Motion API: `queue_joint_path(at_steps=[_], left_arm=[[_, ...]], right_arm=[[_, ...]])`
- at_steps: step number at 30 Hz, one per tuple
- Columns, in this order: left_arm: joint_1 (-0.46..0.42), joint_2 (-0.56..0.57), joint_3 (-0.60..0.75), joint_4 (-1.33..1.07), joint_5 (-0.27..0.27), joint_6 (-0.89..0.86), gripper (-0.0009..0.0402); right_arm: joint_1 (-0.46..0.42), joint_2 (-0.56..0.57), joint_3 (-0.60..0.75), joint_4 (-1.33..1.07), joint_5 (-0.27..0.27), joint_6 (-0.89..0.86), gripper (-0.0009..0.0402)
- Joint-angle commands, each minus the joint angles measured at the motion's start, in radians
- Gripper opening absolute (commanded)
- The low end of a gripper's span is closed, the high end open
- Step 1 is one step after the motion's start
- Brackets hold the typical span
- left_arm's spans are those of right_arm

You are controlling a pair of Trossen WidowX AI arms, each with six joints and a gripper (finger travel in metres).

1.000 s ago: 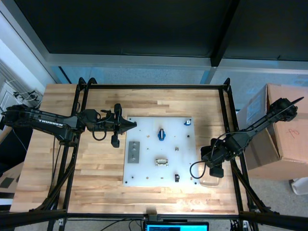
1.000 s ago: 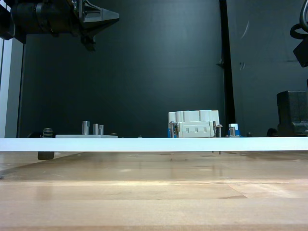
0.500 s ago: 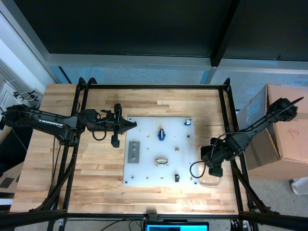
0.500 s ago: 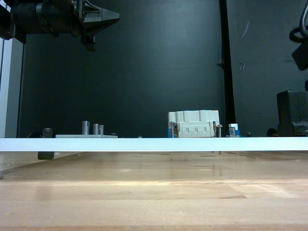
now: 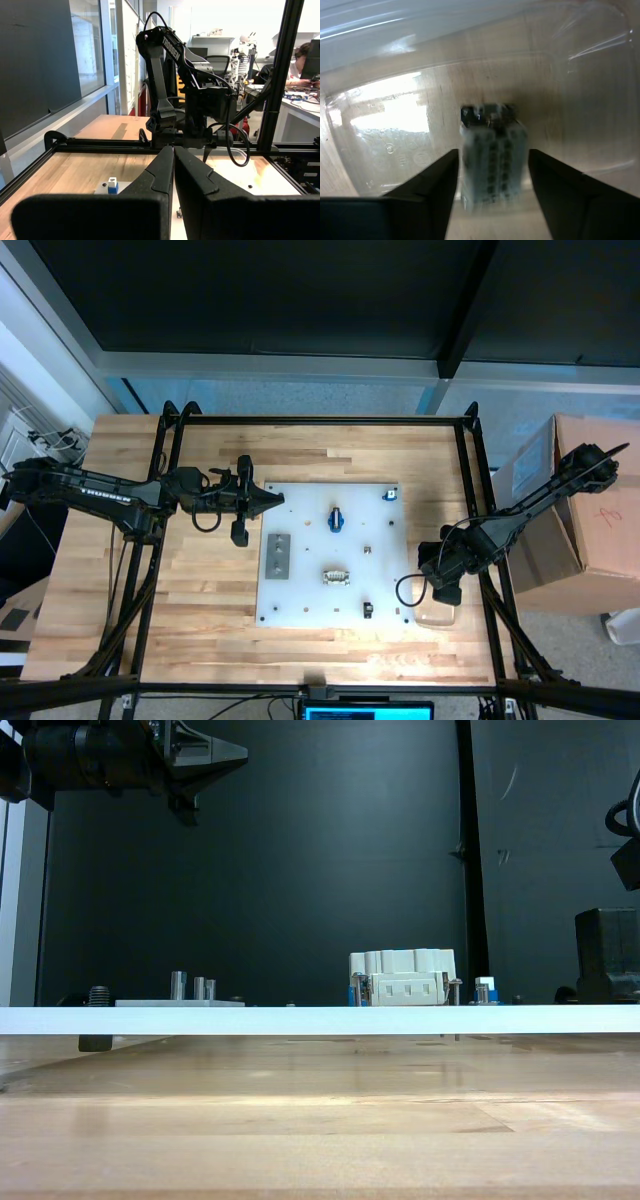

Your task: Remove the HAN10E connector from the taskboard and place in the container

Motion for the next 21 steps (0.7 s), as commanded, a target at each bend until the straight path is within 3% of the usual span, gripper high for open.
queue_joint_path(at_steps=[1, 5, 8, 15, 21], left_arm=[[0.000, 0.000, 0.000, 0.000, 0.000, 0.000, 0.0000], [0.000, 0.000, 0.000, 0.000, 0.000, 0.000, 0.0000], [0.000, 0.000, 0.000, 0.000, 0.000, 0.000, 0.0000], [0.000, 0.000, 0.000, 0.000, 0.000, 0.000, 0.0000], [0.000, 0.000, 0.000, 0.000, 0.000, 0.000, 0.0000]], right_arm=[[0.000, 0.000, 0.000, -0.004, -0.010, 0.016, 0.0276], [0.000, 0.000, 0.039, -0.089, -0.056, 0.018, 0.0324], [0.000, 0.000, 0.097, -0.189, -0.052, 0.027, 0.0341], [0.000, 0.000, 0.220, -0.285, -0.050, 0.017, 0.0340], [0.000, 0.000, 0.242, -0.291, -0.052, 0.019, 0.0330]])
